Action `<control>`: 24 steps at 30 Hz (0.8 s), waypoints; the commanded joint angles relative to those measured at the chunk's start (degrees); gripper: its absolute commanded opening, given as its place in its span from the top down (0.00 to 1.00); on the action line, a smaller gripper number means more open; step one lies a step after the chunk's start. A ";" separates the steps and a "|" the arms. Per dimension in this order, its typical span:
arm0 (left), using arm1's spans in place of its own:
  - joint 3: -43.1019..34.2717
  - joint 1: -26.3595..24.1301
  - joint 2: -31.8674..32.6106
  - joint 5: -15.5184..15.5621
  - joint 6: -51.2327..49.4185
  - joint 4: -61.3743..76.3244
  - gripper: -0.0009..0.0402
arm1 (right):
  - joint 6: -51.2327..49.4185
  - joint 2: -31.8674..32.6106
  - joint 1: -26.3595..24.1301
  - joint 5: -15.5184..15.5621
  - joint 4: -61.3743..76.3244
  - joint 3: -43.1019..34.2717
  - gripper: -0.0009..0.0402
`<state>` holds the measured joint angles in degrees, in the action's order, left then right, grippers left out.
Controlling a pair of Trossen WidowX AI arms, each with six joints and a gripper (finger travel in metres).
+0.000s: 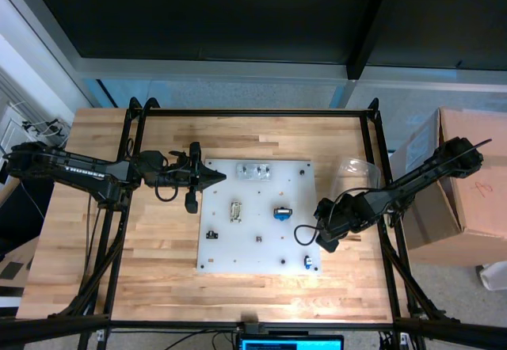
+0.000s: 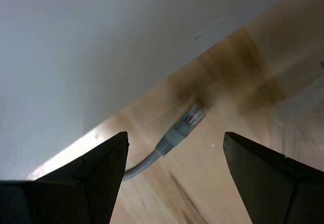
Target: Remove the RJ45 connector from the taskboard and place in the container
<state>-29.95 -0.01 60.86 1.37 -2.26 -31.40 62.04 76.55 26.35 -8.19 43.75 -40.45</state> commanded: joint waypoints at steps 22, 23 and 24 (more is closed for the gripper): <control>0.00 0.02 0.00 0.00 0.02 0.00 0.98 | 0.70 7.50 -0.22 0.22 -2.47 0.15 0.48; 0.00 0.00 0.00 0.00 0.02 0.00 0.98 | 0.70 7.50 -0.22 0.22 -2.49 0.15 0.51; 0.00 0.02 0.00 0.00 0.00 0.00 0.98 | 0.74 7.50 -0.22 0.22 -2.51 0.15 0.54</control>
<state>-29.95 -0.01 60.86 1.39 -2.26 -31.40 62.74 84.01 26.11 -7.92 41.21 -40.23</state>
